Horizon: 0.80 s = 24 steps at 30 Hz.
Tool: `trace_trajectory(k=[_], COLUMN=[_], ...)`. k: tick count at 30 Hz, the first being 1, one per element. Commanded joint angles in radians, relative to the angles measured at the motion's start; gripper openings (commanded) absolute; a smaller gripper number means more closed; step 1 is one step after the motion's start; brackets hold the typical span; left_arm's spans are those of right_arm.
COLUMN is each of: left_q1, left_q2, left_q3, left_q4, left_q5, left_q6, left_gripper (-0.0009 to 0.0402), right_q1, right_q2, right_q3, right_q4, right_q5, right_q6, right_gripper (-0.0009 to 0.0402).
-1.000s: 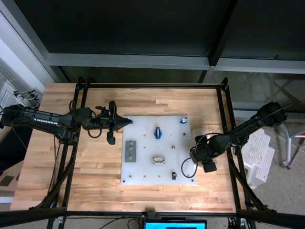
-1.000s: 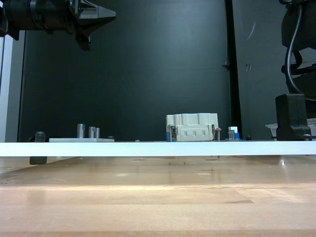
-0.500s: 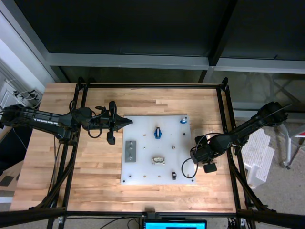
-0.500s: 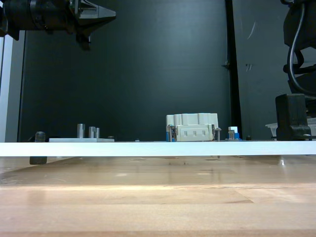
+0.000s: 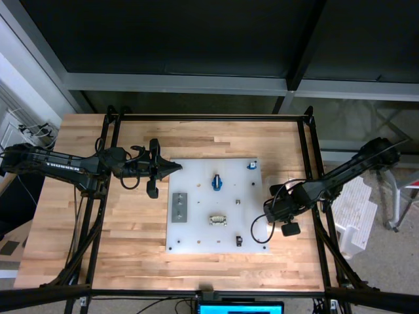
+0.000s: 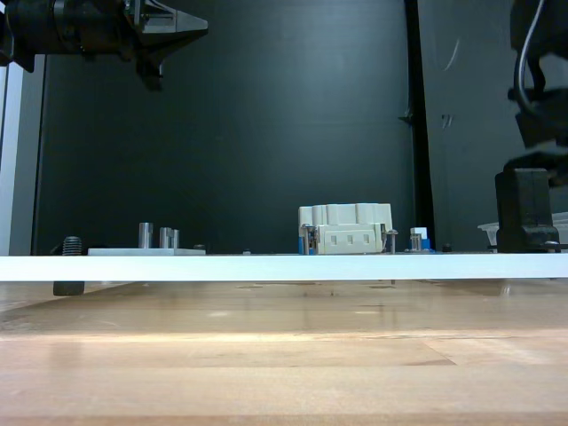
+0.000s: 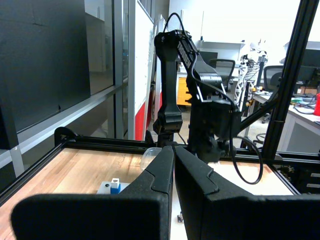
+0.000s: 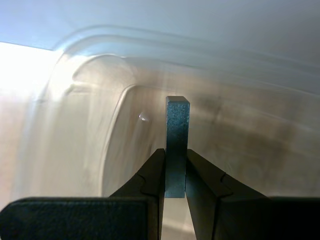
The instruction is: Pick the 16mm bar and install on taskboard
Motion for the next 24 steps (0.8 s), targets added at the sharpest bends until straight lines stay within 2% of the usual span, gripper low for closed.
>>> trace_trajectory(k=[1,6,14,24], left_q1=[0.000,0.000,0.000,0.000], left_q2=[0.000,0.000,0.000,0.000], left_q3=[0.000,0.000,0.000,0.000], left_q4=[0.000,0.000,0.000,0.008], left_q5=[0.000,0.000,0.000,0.000], left_q6=[0.000,0.000,0.000,0.000], left_gripper=[0.0001,0.0001,0.0001,0.0001], right_q1=[0.000,-0.002,-0.002,-0.055], right_q2=[-0.034,-0.063,-0.063,-0.034], right_q3=[0.045,0.112,0.242,0.406], right_q4=[-0.068,-0.132,-0.161,-0.243], right_q5=[-0.001,-0.019,-0.018,0.011], right_q6=[0.029,0.106,0.151,0.146], right_gripper=[0.0011,0.0010,0.0001,0.0002])
